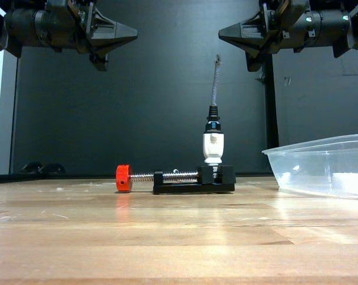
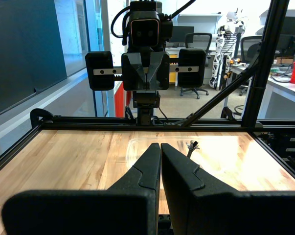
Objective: Remove the power plug from the receptacle and place in the container
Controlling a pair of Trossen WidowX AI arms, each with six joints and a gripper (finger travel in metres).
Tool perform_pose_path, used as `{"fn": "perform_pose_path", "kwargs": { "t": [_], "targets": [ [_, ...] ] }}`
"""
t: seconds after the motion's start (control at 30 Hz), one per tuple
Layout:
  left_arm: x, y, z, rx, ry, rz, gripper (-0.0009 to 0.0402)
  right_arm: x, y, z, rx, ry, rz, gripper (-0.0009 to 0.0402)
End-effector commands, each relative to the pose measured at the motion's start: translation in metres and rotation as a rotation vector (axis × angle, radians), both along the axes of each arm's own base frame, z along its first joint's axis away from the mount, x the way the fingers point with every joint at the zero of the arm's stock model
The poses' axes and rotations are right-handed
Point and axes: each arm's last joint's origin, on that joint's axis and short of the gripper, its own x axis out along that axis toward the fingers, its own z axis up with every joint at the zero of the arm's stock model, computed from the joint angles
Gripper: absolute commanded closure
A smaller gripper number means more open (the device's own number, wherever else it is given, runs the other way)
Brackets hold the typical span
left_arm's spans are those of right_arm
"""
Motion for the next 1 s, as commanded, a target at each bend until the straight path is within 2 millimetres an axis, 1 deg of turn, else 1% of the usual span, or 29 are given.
{"fn": "perform_pose_path", "kwargs": {
  "t": [0.03, 0.27, 0.37, 0.53, 0.67, 0.9, 1.0],
  "targets": [
    [0.0, 0.0, 0.0, 0.0, -0.001, 0.0, 0.0393, 0.0, 0.0, 0.0, 0.001, -0.001, 0.001, 0.0393],
    [0.0, 0.0, 0.0, 0.0, -0.001, 0.0, 0.0393, 0.0, 0.0, 0.0, 0.002, 0.0, 0.001, 0.0393],
    [0.0, 0.0, 0.0, 0.0, -0.001, 0.0, 0.0393, 0.001, 0.0, 0.001, 0.033, 0.016, 0.0, 0.0393],
    [0.0, 0.0, 0.0, 0.0, -0.001, 0.0, 0.0393, 0.005, 0.001, 0.002, 0.035, 0.234, 0.009, 0.0393],
    [0.0, 0.0, 0.0, 0.0, -0.001, 0.0, 0.0393, 0.005, 0.001, 0.007, 0.036, 0.388, 0.017, 0.0393],
    [0.0, 0.0, 0.0, 0.0, -0.001, 0.0, 0.0393, 0.0, 0.003, 0.021, 0.048, 0.624, 0.014, 0.0393],
    [0.0, 0.0, 0.0, 0.0, -0.001, 0.0, 0.0393, 0.004, 0.004, 0.026, 0.05, 0.721, 0.015, 0.0393]
  ]
}}
